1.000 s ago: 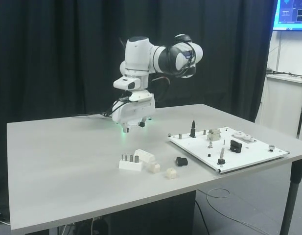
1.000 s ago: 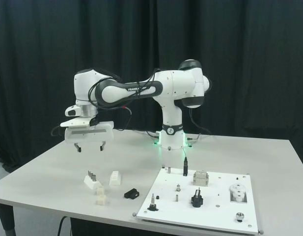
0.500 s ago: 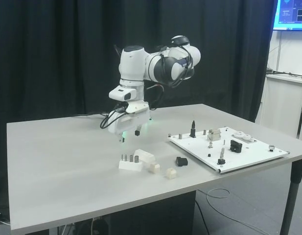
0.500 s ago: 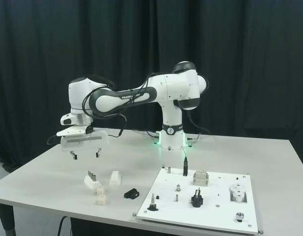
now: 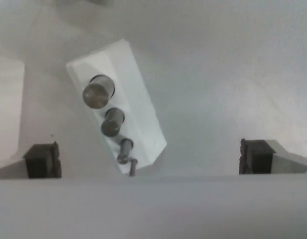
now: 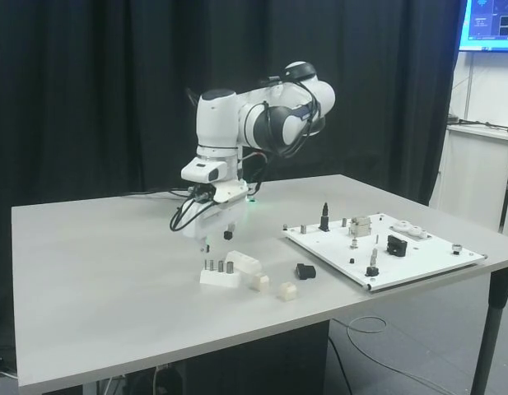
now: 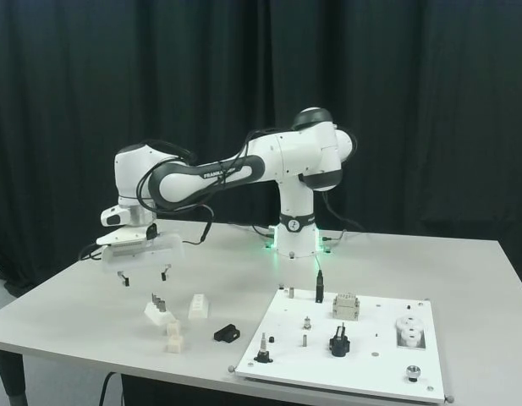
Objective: Pick round peg 2.
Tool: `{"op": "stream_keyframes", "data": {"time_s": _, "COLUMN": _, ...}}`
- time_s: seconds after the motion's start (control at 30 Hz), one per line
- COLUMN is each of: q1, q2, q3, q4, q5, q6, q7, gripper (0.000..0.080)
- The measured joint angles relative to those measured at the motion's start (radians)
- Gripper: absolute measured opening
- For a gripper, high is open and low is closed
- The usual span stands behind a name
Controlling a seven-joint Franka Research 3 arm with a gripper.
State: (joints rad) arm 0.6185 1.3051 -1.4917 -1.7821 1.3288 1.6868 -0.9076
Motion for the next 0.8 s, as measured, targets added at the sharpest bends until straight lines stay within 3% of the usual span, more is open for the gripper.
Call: {"op": "stream_keyframes", "data": {"time_s": 0.8, "q1": -0.016, "q2": 0.001, "q3": 0.070, "q4": -0.023, "q5": 0.008, "q6": 0.087, "q7": -0.177, "gripper": 0.0800}}
